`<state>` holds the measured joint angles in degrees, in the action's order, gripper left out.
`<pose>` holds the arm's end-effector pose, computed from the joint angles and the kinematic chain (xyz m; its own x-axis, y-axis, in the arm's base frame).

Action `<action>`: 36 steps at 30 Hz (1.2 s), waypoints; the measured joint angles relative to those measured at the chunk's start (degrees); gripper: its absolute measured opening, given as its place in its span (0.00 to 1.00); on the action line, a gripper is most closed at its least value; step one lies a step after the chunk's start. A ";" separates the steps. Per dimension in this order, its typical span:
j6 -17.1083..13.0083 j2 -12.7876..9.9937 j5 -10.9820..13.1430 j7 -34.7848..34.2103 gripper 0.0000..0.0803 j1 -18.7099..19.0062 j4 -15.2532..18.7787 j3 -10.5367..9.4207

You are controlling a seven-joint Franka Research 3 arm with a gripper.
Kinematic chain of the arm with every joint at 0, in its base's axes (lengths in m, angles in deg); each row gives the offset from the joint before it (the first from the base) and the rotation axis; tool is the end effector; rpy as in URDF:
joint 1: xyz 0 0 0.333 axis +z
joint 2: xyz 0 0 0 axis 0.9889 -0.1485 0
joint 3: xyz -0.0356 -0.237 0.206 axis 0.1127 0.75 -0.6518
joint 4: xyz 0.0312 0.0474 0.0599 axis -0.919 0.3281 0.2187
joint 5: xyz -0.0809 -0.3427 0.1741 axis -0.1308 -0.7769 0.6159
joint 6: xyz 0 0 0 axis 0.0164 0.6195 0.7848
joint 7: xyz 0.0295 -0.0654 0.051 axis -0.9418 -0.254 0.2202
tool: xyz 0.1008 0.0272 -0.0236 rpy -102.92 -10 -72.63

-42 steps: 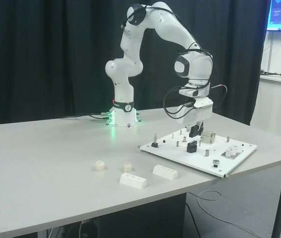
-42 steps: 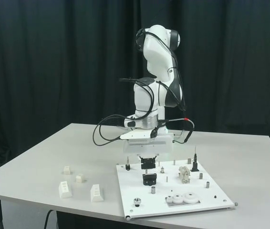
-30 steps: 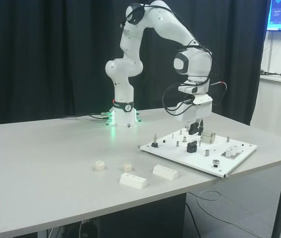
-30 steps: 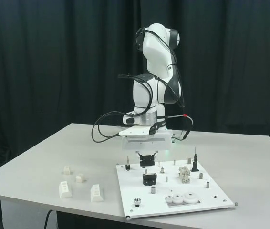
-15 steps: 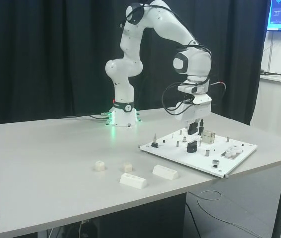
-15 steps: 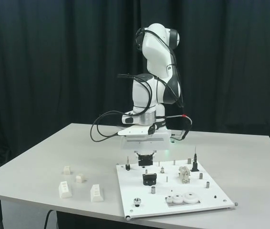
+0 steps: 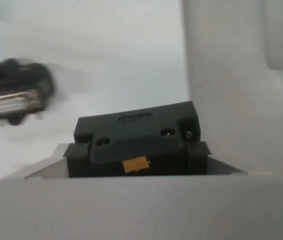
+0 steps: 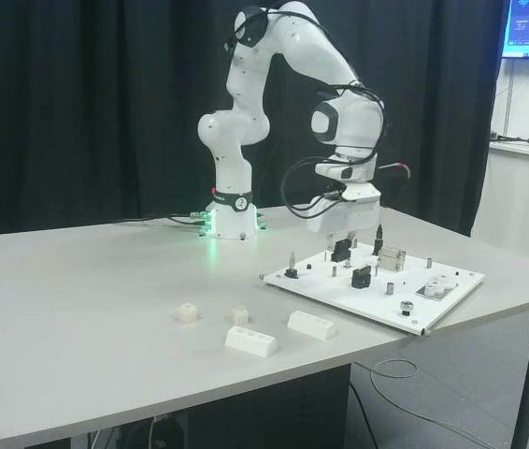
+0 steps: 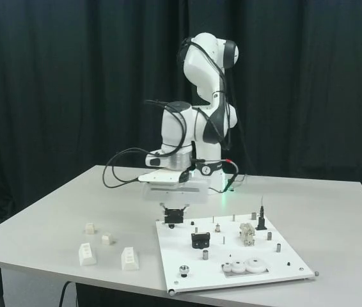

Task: Place D-SUB.

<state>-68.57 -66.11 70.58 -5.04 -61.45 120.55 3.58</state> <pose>0.5845 0.0020 0.2996 0.8484 -0.5292 0.0109 -0.5281 -0.8448 0.0862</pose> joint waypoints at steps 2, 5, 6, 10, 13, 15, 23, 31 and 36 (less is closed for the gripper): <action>-0.48 -0.39 -0.02 0.99 0.49 -0.96 -0.09 0.04; -1.19 -1.03 -0.02 2.76 0.49 -2.42 -0.30 0.05; -1.39 -1.24 -0.02 3.28 0.49 -2.91 -0.37 0.04; -1.95 -2.29 -0.02 5.17 0.49 -4.72 -0.86 0.04; -2.06 -3.13 -0.01 6.61 0.49 -5.90 -1.25 0.04; -2.10 -3.67 0.00 7.29 0.49 -6.57 -1.49 0.04; -2.47 -5.85 0.04 9.63 0.49 -8.81 -2.19 0.03; -3.89 -8.23 0.25 11.42 0.49 -10.72 -2.56 -0.06; -5.14 -9.61 0.75 12.34 0.49 -11.86 -2.60 -0.35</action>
<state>-73.70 -75.71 71.33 7.30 -73.32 117.95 3.24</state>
